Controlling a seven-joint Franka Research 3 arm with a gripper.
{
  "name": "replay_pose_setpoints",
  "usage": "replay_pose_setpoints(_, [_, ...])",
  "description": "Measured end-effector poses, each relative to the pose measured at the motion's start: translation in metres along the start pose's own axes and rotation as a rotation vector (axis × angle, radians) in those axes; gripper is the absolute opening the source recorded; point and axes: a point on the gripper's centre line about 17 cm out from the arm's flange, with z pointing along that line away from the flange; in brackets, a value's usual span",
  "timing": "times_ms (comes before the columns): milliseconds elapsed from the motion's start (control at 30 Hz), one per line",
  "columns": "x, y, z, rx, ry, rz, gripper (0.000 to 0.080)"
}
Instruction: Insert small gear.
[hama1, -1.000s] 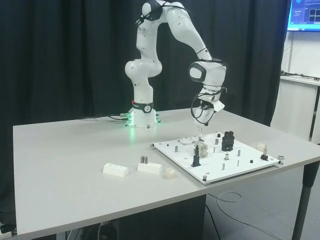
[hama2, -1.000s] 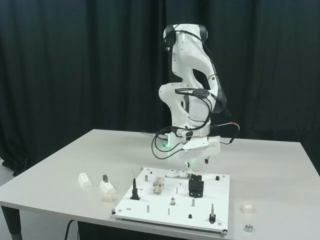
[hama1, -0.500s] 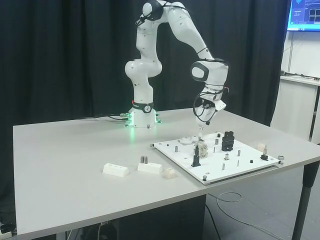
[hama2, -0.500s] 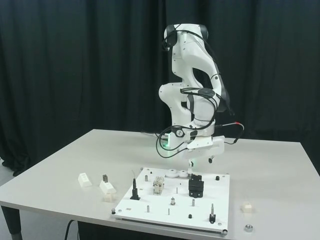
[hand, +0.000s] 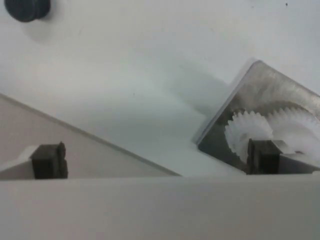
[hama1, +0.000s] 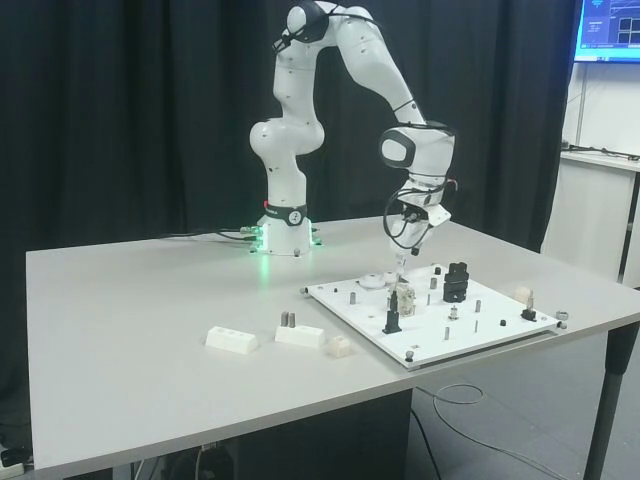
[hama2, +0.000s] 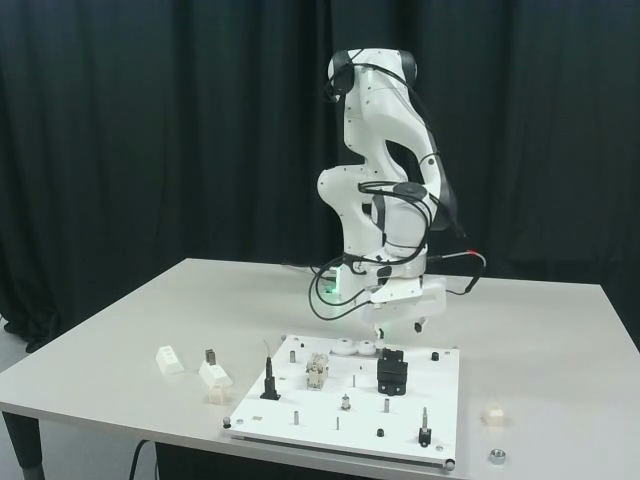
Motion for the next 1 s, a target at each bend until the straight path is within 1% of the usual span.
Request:
replay_pose_setpoints(267, [-0.0011,0.0013,0.0044,0.000,-0.006,0.002,0.0800])
replay_pose_setpoints(667, [-0.0011,0.0013,0.0044,-0.002,-0.006,-0.002,0.0800])
replay_pose_setpoints(1000, [-0.0023,0.0017,0.0040,-0.013,-0.011,-0.058,0.0800])
